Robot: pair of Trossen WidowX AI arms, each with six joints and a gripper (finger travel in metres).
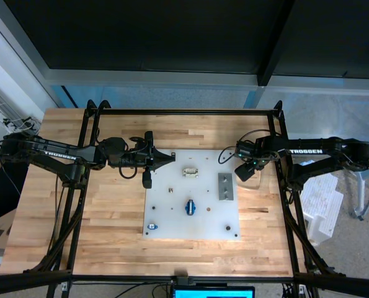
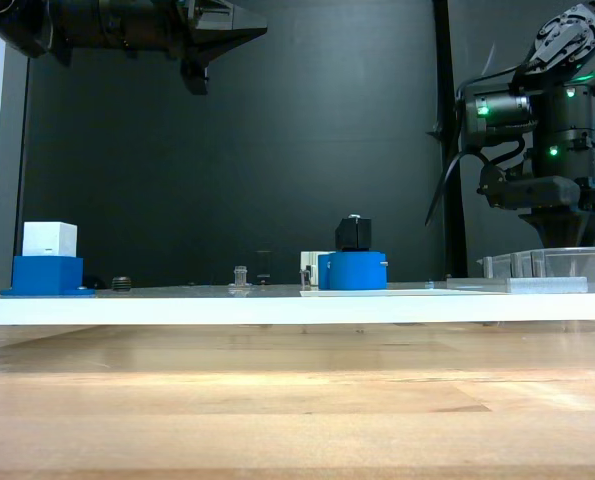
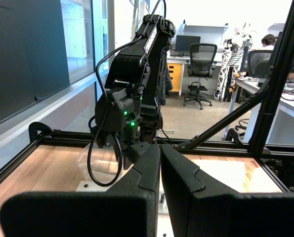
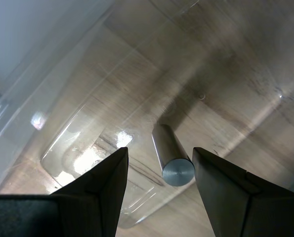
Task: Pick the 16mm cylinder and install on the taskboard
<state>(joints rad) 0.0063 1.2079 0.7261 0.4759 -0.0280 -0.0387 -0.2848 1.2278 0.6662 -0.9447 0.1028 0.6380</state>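
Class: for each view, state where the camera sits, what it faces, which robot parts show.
High: above near edge, looking down on large white square taskboard; both arms show.
Low: table-top height, level; left hand high at board's left, right hand low at its right.
Left wrist: along shut left hand toward right arm.
Right wrist: open right hand straddling short silver-grey metal cylinder.
Shared: high and low show blue round connector.

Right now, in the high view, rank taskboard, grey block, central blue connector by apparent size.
taskboard
grey block
central blue connector
Left gripper hangs shut above the board's far left; right gripper, open, over the tray.
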